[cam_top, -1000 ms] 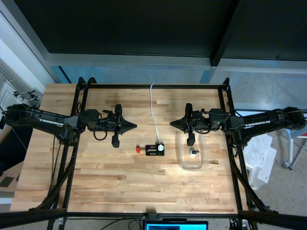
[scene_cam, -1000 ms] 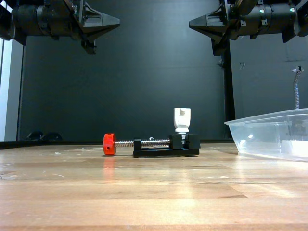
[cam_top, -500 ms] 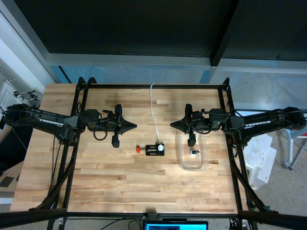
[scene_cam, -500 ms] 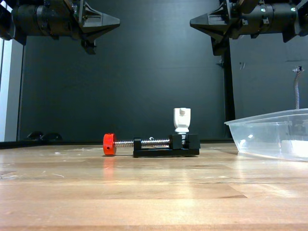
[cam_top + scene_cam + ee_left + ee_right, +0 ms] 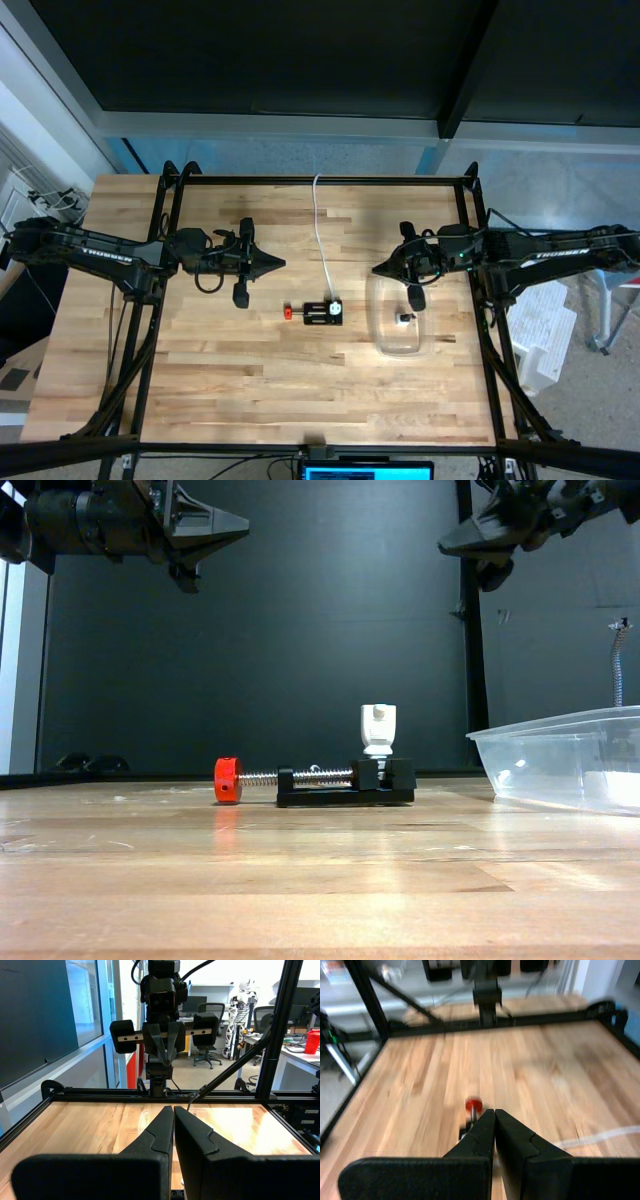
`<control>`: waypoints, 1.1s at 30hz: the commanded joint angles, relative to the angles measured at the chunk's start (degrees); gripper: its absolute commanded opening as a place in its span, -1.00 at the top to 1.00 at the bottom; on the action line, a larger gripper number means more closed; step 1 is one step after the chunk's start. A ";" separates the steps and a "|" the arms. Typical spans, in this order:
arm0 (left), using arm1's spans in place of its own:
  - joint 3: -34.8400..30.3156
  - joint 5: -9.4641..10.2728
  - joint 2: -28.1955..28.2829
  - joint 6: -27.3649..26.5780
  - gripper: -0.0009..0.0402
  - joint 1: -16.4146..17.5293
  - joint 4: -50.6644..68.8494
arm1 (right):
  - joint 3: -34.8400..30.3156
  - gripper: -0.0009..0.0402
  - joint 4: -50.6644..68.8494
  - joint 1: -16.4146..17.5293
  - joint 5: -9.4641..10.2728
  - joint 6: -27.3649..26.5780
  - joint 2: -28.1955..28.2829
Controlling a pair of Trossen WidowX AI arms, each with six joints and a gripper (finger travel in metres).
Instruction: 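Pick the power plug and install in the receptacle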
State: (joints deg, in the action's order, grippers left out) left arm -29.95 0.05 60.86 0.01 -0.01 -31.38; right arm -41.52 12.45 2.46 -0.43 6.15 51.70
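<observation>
Since the earlier frames the right gripper [image 5: 376, 271] has drawn back toward three o'clock and tipped its nose downward, while everything else sits as it did. Farthest left, the left gripper [image 5: 283, 264] hangs high above the tabletop [image 5: 250, 380], pointing toward three o'clock, its fingers [image 5: 165, 1122] pressed together. At about five o'clock from its tip lies the orange-red knob [image 5: 288, 312], joined by a bare screw to the black vise body [image 5: 319, 313]. The receptacle [image 5: 336, 310] stands clamped upright in that vise at its three o'clock end, and its thin white cord [image 5: 321, 230] runs off toward twelve o'clock to the tabletop's far edge. Next comes the right gripper, up in the air with its tip over the far left corner of the clear plastic tray [image 5: 385, 346]; its fingers [image 5: 481, 1127] are also closed against each other, holding nothing. The power plug [image 5: 406, 320] lies inside the tray, at about three o'clock from the receptacle and at roughly five o'clock from the right gripper's tip, well apart from both.
</observation>
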 commanded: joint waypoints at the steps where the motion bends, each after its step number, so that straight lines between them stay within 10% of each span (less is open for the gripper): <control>1: 0.00 -0.02 0.00 0.00 0.96 0.02 0.00 | -3.34 0.96 9.07 1.51 -0.13 1.14 0.15; 7: 0.00 -0.02 0.00 0.00 0.96 0.00 0.00 | -9.55 0.96 25.99 7.37 -6.54 2.32 0.13; 26: 0.00 -0.02 0.00 0.00 0.96 0.00 0.00 | -13.35 0.93 52.35 19.52 -6.03 14.45 0.57; 33: 0.00 -0.02 0.00 0.00 0.96 0.00 0.00 | -13.22 0.63 54.66 20.15 -5.95 15.93 5.20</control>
State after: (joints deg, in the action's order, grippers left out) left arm -29.95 0.03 60.86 0.01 -0.01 -31.38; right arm -54.89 67.07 22.55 -6.39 22.09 55.86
